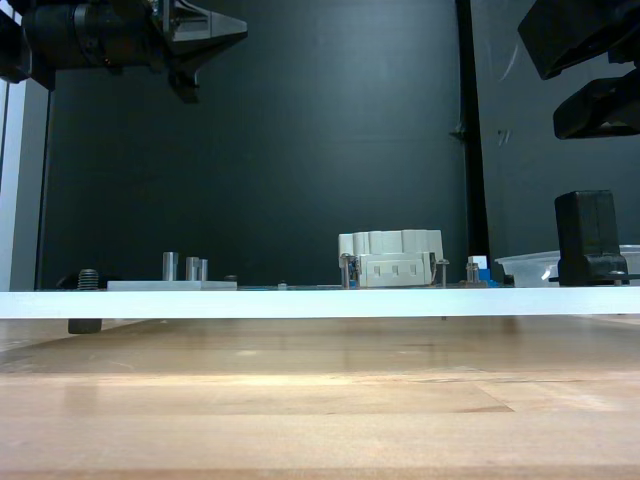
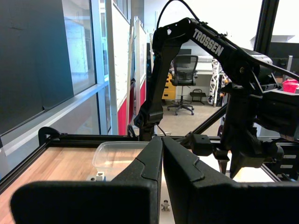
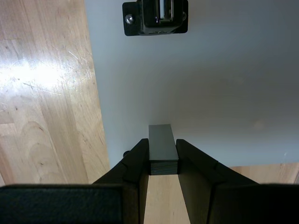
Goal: Pick the 16mm bar and install on taskboard
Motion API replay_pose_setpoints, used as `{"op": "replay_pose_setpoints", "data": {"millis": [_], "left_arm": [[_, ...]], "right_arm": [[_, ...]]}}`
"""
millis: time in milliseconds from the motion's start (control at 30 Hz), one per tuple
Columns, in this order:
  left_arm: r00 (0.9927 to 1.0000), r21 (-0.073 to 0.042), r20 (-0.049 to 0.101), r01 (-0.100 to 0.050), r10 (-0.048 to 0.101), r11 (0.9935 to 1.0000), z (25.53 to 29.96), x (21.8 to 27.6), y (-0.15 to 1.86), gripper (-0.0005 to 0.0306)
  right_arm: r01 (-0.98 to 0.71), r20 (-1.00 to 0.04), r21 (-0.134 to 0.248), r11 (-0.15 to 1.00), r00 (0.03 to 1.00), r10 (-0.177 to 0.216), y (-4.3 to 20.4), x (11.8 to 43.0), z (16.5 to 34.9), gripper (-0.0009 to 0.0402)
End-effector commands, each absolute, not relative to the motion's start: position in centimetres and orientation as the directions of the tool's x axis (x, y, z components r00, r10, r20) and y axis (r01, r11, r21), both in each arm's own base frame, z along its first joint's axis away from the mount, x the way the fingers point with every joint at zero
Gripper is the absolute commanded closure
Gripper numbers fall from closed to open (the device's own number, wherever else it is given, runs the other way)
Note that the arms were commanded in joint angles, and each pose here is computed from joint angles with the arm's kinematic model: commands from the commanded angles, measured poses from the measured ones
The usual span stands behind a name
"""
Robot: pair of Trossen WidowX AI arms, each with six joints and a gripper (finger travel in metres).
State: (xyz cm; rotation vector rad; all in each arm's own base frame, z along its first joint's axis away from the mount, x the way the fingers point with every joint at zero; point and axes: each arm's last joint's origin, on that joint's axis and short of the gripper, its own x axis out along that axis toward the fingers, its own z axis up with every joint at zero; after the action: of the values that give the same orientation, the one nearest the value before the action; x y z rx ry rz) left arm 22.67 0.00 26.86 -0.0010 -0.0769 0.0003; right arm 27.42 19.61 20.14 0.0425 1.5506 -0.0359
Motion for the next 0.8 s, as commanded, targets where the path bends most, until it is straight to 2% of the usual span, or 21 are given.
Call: {"op": "replay_pose_setpoints", "data": {"millis": [33, 500, 633, 800], "left_arm": [[0.99705, -0.001, 0.077, 0.000, 0.000, 1.00000, 26.86, 22.68, 0.00, 0.0300], [0.99705, -0.001, 0.077, 0.000, 0.000, 1.00000, 26.86, 22.68, 0.00, 0.0300], [0.99705, -0.001, 0.077, 0.000, 0.000, 1.00000, 26.86, 22.68, 0.00, 0.0300], [0.99705, -0.001, 0.077, 0.000, 0.000, 1.00000, 26.86, 22.68, 0.00, 0.0300]], "right_arm": [[0.051, -1.000, -0.005, 0.999, 0.013, -0.006, 19.46, 27.23, 19.62, 0.0389], [0.051, -0.999, 0.013, 0.999, 0.033, 0.011, 19.48, 27.27, 18.91, 0.0386], [0.052, -0.999, 0.017, 0.999, 0.036, 0.015, 19.52, 27.29, 18.91, 0.0358], [0.052, -0.999, 0.018, 0.998, 0.036, 0.016, 19.51, 27.29, 18.95, 0.0302]]}}
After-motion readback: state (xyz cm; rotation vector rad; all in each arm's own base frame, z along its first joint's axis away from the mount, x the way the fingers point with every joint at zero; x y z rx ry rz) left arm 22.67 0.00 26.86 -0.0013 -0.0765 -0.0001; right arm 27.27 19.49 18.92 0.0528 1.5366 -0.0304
